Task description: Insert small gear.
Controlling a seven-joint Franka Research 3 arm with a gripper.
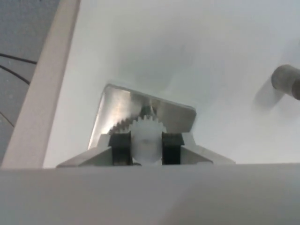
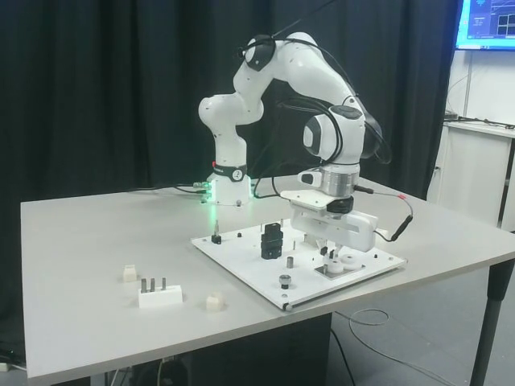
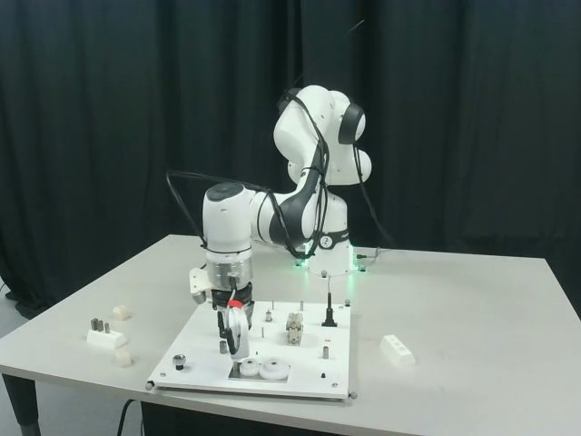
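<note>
Wrist view: gripper (image 1: pixel 147 149) clenched on small gear (image 1: pixel 148 137), held over metal plate (image 1: pixel 123 108). First room view: gripper low over white board (image 2: pixel 241 261), w/ two gears (image 2: pixel 344 262) beneath. Second room view: same; gears (image 3: pixel 263 368) lie on plate.

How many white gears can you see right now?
3: the small gear held in the gripper over the metal plate, and two gears lying on the board. Others may be hidden.
</note>
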